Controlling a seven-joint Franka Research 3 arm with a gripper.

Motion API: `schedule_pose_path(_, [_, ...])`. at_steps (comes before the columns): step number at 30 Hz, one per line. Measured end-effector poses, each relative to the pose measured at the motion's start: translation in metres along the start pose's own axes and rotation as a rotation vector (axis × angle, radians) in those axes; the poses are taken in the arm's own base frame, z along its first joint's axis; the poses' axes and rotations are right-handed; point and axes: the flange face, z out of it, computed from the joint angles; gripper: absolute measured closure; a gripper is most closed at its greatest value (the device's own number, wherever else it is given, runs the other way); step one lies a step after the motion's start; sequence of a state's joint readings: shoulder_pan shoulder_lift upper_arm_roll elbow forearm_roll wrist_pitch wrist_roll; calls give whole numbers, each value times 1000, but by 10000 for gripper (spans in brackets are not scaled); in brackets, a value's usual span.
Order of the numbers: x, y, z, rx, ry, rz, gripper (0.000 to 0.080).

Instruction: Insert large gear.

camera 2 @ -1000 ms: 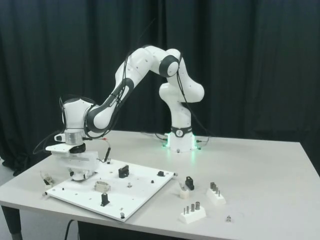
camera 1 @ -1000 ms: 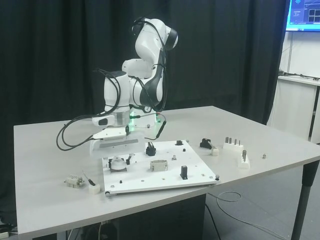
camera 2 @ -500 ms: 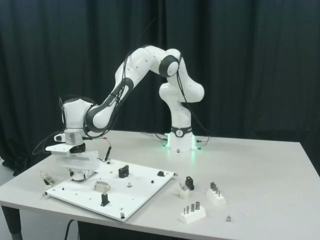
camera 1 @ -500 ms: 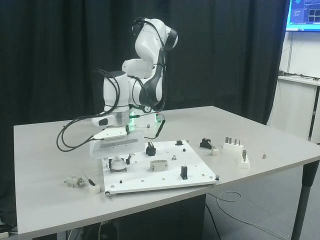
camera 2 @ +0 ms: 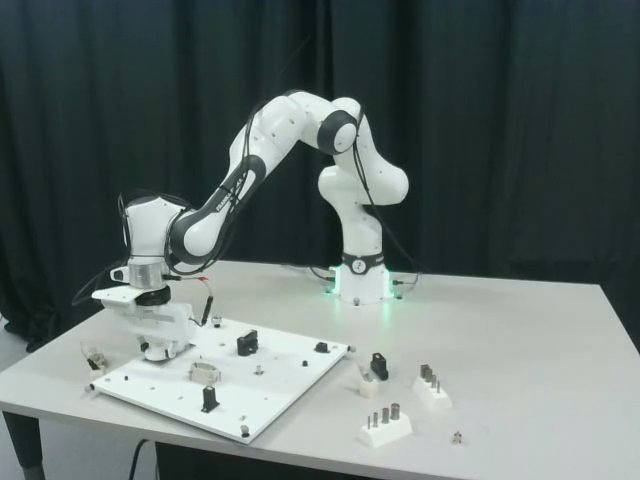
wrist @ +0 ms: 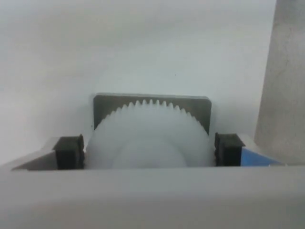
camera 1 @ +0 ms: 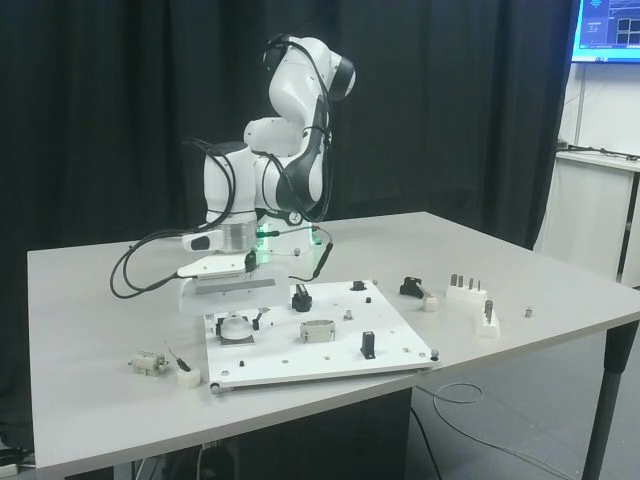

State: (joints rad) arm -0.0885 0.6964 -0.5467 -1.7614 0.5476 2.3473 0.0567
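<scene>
Here the gripper (wrist: 150,151) clamps the white toothed plastic large gear (wrist: 149,136); lower it squarely onto the white board (camera 1: 330,352), keeping it level.

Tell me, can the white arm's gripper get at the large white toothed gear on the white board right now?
Probably yes: the gripper sits directly over the large white toothed gear, a black fingertip on either side, with nothing between them.

A board (camera 1: 320,352) lies on the table (camera 1: 90,300); a gear (wrist: 150,136) sits between the gripper's (wrist: 150,150) fingers above its corner.
</scene>
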Motion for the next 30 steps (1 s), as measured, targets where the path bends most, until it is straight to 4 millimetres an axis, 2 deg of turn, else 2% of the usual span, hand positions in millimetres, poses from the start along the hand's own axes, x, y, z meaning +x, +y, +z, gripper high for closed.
schedule_pose_path(22, [-2,-2,0,-3,-5,-425,207])
schedule_pose_path(30, [-1,-2,0,-2,-6,-395,207])
